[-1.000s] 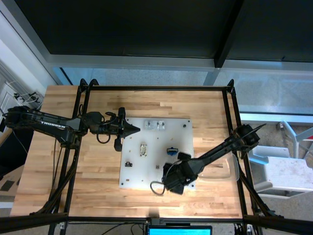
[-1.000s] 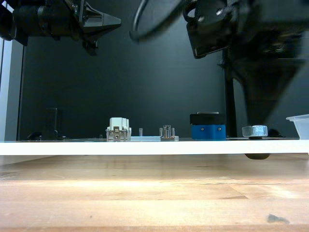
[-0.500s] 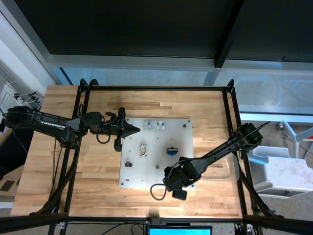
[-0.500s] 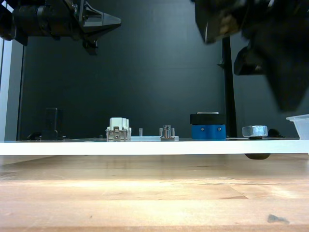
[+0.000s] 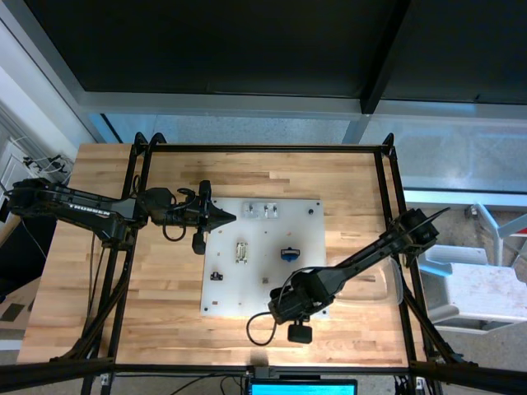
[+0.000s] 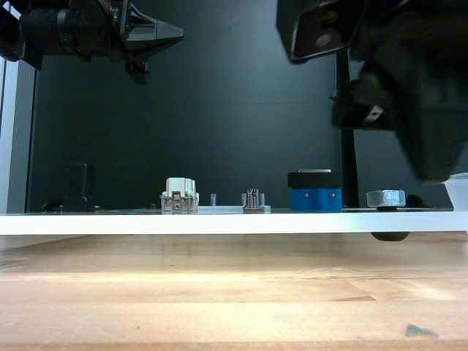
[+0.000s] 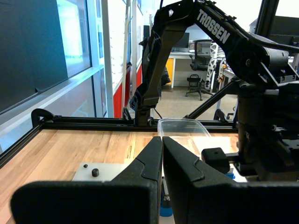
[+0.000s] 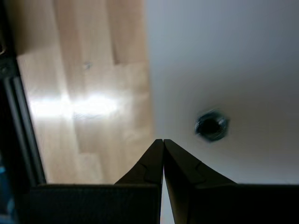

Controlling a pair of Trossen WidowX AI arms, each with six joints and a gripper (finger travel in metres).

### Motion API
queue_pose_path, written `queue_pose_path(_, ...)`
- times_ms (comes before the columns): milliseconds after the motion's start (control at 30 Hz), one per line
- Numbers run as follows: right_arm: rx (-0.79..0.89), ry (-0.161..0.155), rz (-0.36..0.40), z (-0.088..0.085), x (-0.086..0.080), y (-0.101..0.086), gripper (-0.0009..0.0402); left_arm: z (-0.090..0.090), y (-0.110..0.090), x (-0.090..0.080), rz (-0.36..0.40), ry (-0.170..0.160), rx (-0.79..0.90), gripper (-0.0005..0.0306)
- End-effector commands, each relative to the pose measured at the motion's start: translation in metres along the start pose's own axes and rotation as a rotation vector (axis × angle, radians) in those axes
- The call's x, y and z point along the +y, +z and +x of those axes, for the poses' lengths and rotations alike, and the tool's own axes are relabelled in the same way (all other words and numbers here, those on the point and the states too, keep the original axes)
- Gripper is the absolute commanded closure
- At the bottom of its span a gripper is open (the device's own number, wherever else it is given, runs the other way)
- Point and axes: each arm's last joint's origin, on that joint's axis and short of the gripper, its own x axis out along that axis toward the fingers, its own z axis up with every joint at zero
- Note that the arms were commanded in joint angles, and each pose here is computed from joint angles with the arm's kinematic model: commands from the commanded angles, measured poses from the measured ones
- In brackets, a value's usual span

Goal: Unfasten the M12 fastener and place in the container

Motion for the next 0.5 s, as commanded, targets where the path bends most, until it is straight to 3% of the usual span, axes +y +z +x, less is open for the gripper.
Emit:
queue_pose_path(33,-0.004,-0.028,-0.005,0.0041,-0.0021,0.0005,0.0393,0.0001,0.0,0.0,0.0,0.0,0.0,0.03)
queue_pose_path(100,-0.014,-0.044,-0.003,0.0042,-0.0034,0.0011,0.0393,0.0001,-0.0001,0.0001,0.0,0.0,0.0,0.03)
queue_pose_path(400,-0.011,-0.055,0.009,0.0059,-0.0071,0.0012,0.0393,0.0001,0.0,0.0,0.0,0.0,0.0,0.03)
queue_pose_path(500,-0.016,-0.08,0.019,0.0063,-0.0087,0.0007,0.0393,0.0001,0.0,0.0,0.0,0.0,0.0,0.03)
